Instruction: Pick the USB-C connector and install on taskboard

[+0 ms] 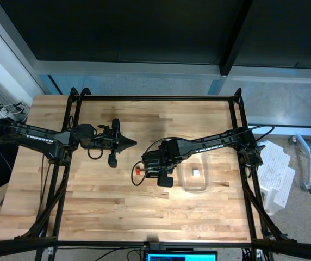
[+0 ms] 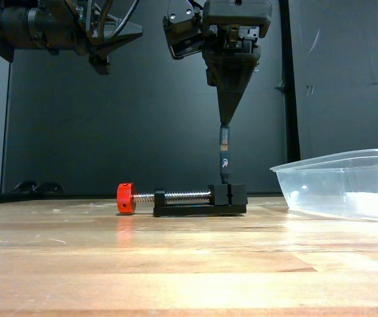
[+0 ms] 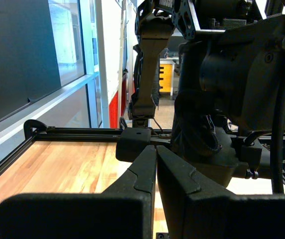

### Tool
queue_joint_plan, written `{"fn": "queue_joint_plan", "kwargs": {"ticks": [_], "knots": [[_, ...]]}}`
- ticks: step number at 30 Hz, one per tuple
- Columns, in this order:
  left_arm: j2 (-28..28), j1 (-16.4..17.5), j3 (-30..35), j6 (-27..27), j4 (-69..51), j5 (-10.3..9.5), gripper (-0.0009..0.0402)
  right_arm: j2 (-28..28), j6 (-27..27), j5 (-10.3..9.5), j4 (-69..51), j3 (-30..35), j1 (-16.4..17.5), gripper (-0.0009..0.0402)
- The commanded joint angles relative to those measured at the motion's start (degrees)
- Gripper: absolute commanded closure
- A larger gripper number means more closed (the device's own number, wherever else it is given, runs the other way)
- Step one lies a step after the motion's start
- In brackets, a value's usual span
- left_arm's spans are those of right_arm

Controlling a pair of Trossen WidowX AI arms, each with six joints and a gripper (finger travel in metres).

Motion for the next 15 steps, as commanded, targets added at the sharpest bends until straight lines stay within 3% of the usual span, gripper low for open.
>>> {"fn": "queue_joint_plan", "kwargs": {"ticks": [1, 15], "knots": [[0.00, 0.00, 0.00, 0.02, 0.00, 0.02, 0.0393, 0.02, 0.24, -0.11, 0.17, -0.04, 0.00, 0.0394], [0.00, 0.00, 0.00, 0.02, 0.00, 0.02, 0.0393, 0.37, 0.44, -0.50, 0.50, -0.04, 0.00, 0.0394]]}}
